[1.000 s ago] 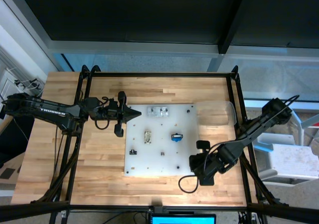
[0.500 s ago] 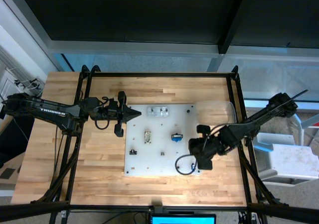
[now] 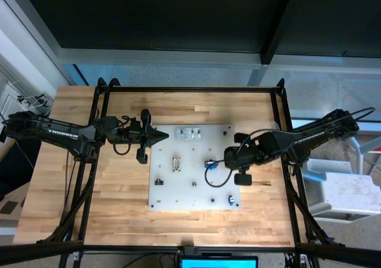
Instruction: Remove the rj45 connector and place it in the container
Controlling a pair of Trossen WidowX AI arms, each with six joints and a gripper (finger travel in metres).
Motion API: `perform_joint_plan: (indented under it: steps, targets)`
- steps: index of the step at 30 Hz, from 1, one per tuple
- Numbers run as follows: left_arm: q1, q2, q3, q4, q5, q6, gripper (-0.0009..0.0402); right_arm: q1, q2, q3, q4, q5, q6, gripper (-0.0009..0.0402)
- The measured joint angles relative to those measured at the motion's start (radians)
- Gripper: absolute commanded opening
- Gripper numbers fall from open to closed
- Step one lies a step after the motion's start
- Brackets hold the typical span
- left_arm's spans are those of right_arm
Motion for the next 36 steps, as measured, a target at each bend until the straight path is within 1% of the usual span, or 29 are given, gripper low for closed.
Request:
perform_joint_plan:
  steps: [4, 5, 12, 18, 23, 29, 36]
  targets:
    - [0.000, 0.000, 0.000, 0.000, 0.000, 0.000, 0.0000, -0.060, -0.015, 0.000, -0.015, -0.036, -0.050, 0.0000]
    - [0.000, 0.000, 0.000, 0.000, 0.000, 0.000, 0.0000, -0.075, -0.019, 0.000, -0.018, -0.039, -0.063, 0.0000]
    - [0.000, 0.000, 0.000, 0.000, 0.000, 0.000, 0.0000, -0.169, -0.038, 0.000, -0.057, -0.039, -0.137, 0.0000]
    - [0.000, 0.000, 0.000, 0.000, 0.000, 0.000, 0.0000, -0.245, -0.055, 0.000, -0.097, -0.041, -0.184, 0.0000]
    - [0.000, 0.000, 0.000, 0.000, 0.000, 0.000, 0.0000, -0.319, -0.077, -0.006, -0.138, -0.042, -0.220, 0.0000]
    - [0.000, 0.000, 0.000, 0.000, 0.000, 0.000, 0.0000, -0.414, -0.124, -0.076, -0.146, -0.042, -0.272, 0.0000]
    - [0.000, 0.000, 0.000, 0.000, 0.000, 0.000, 0.0000, -0.523, -0.180, -0.170, -0.148, -0.048, -0.309, 0.0000]
